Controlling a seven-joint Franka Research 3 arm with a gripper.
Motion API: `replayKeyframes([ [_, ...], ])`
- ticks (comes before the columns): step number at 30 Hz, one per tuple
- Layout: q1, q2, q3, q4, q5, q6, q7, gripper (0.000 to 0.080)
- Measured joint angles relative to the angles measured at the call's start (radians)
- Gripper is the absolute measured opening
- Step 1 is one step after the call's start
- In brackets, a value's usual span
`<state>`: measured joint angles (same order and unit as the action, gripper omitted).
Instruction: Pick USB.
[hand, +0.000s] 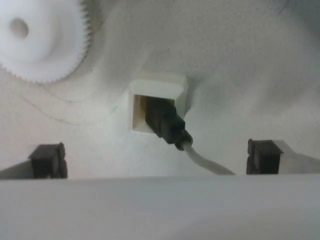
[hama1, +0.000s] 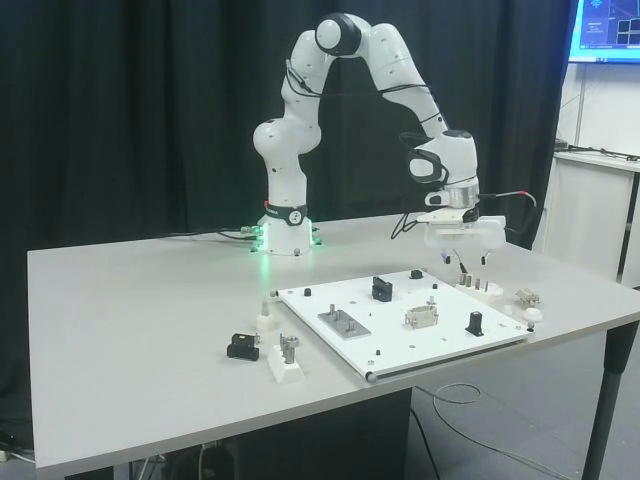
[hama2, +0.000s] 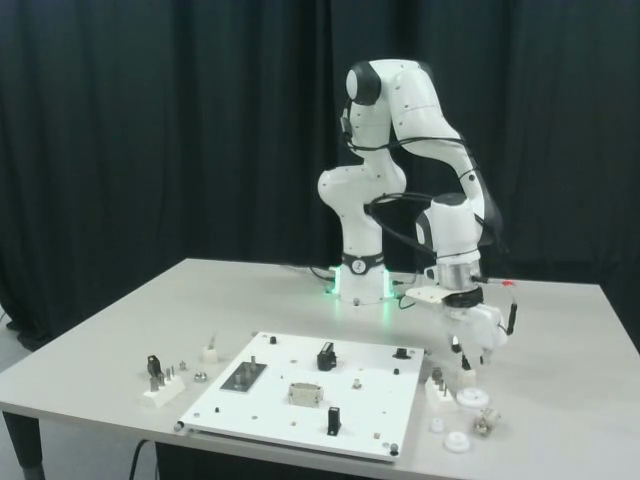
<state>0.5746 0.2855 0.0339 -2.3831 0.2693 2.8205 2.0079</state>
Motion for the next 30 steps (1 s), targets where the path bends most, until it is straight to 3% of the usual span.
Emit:
replayKeyframes([
  [15, 0.002, 0.025, 0.000, 0.000, 0.007, 0.030, 0.044, 0.0802],
  [16, 0.002, 0.026, 0.000, 0.000, 0.008, 0.032, 0.044, 0.0703],
  [21, 0.004, 0.032, 0.000, 0.000, 0.015, 0.040, 0.045, 0.0703],
  [22, 0.005, 0.033, 0.000, 0.000, 0.015, 0.041, 0.045, 0.0543],
  [30, 0.009, 0.035, 0.000, 0.001, 0.015, 0.045, 0.045, 0.0543],
])
